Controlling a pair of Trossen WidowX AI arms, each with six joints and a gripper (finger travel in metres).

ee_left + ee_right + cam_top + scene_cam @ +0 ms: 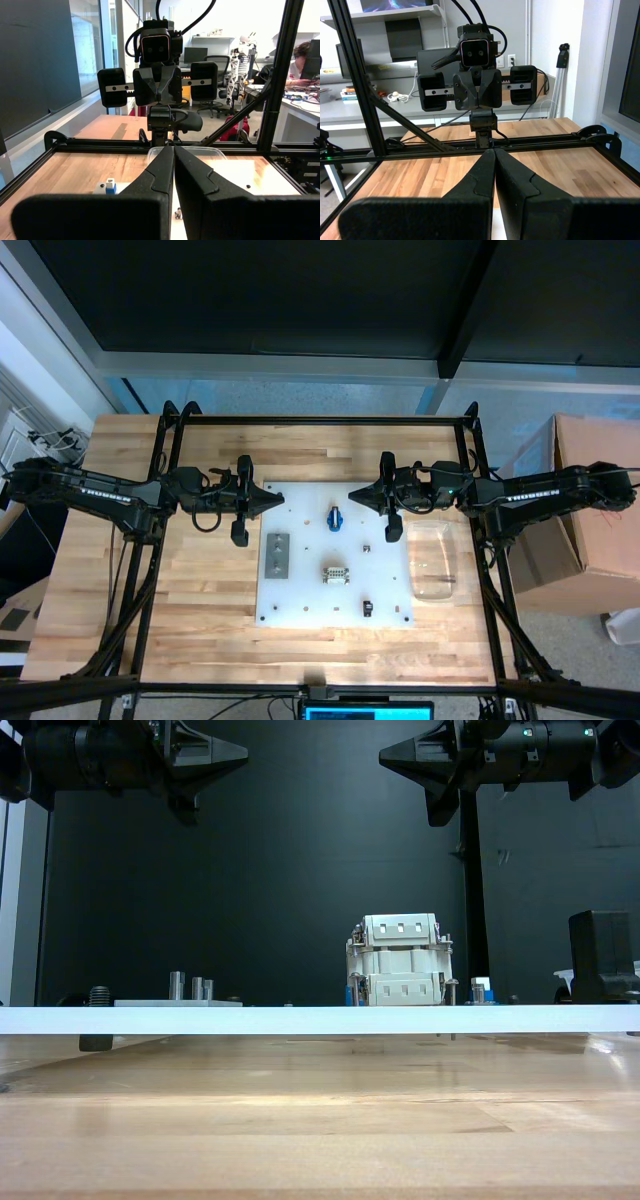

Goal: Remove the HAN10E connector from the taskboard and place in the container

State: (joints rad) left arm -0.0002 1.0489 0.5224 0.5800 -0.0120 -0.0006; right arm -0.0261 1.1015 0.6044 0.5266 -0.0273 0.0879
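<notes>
- High view: the HAN10E connector [337, 574] is shown in its seat near the middle of the white taskboard [300, 605], held by neither arm. In the low view it stands upright on the board, with no tilt visible.
- The container [433, 560], a clear tub, lies just beside the board's right edge, on the right arm's side.
- The left gripper [278, 498] hangs high over the board's far left corner. The right gripper [354, 497] hangs high over the far edge, near a blue part [335, 518]. The two tips face each other.
- In each wrist view the fingers [150, 185] [470, 187] are pressed together, with nothing between them.
- The step in hand is judged to be the approach; removal has not been begun.
- The right arm is recommended, since the connector and the container both lie nearer to it.
- The fingers are to be spread wider than the connector's upper housing before any descent is made.
- The wrist is to be turned downward and brought in from directly above. The pads are then to be set on two flat, opposite sides of the upper housing.
- The pull is to be kept vertical, since a sideways load could jam the part in its seat or shift the board.
- The grey block [277, 553] to the connector's left is to be avoided.
</notes>
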